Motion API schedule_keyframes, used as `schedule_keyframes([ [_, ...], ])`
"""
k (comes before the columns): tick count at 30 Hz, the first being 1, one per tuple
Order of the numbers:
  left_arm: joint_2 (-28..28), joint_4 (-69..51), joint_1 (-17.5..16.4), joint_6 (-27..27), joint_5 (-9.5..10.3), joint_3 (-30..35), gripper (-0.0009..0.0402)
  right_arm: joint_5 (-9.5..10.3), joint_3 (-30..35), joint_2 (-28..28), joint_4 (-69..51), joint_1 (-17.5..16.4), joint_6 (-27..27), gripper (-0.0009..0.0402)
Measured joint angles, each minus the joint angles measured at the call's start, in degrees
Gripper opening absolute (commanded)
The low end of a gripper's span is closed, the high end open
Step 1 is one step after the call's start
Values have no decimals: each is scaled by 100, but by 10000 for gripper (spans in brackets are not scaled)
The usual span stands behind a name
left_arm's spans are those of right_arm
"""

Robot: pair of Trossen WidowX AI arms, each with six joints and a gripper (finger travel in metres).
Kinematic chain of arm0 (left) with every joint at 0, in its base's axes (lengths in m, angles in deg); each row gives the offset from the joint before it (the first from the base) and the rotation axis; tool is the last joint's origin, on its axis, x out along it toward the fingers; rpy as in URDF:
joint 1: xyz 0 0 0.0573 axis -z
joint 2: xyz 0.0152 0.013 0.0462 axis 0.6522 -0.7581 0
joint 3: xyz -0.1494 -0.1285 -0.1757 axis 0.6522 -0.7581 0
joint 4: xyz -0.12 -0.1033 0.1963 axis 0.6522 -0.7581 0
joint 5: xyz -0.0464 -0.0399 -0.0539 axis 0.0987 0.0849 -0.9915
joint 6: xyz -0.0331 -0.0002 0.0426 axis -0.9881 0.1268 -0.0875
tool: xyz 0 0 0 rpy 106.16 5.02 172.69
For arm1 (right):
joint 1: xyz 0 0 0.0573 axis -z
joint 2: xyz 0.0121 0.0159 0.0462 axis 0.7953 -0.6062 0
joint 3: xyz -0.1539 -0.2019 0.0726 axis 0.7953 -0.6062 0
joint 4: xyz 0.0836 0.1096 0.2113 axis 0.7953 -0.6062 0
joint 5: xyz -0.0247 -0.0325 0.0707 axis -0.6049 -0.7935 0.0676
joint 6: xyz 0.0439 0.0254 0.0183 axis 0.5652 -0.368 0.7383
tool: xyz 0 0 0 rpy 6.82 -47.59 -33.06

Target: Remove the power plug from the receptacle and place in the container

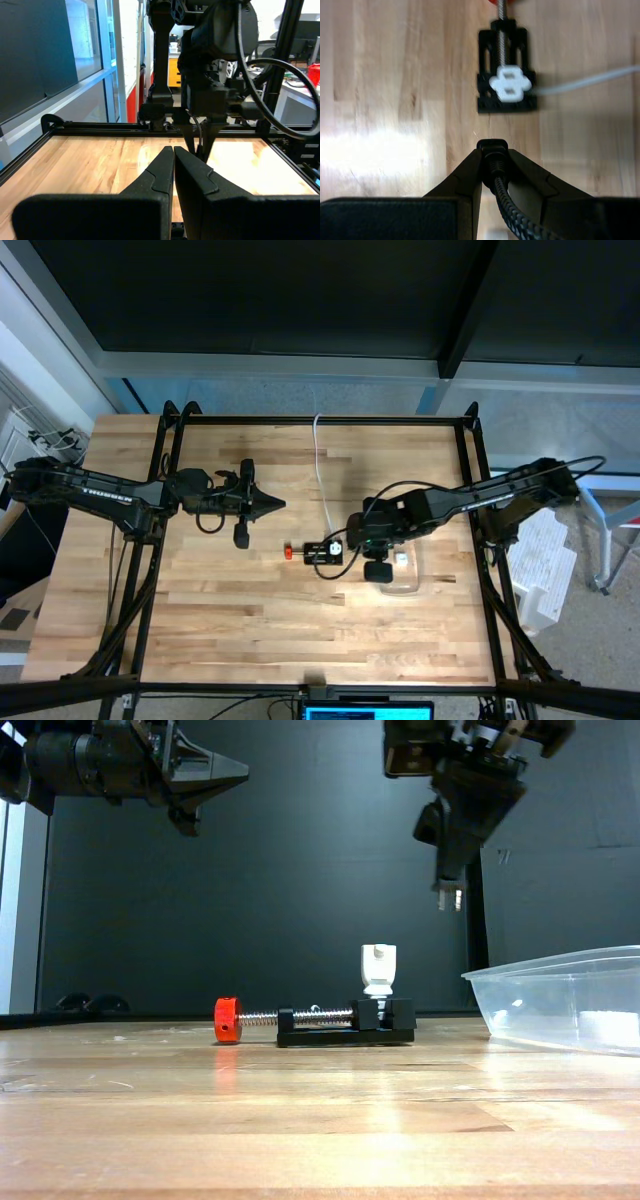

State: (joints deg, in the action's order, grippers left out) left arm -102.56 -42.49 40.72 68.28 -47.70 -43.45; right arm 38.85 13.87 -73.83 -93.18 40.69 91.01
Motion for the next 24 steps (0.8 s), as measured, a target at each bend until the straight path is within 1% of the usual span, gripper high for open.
schedule_keyframes([
  [7, 0, -4, 0, 0, -2, 0, 0, 17, -623, 428, -9, -208, 282, 0],
  [11, 0, -2, 0, 0, -2, -2, 0, 2, -973, 551, -13, -302, 426, 0],
  [20, 0, -2, 0, 0, -2, 0, 0, 20, -1676, 1014, 26, -341, 776, 0],
  [24, 0, -2, 0, 0, -2, -2, 0, 22, -1849, 1174, 31, -348, 861, 11],
])
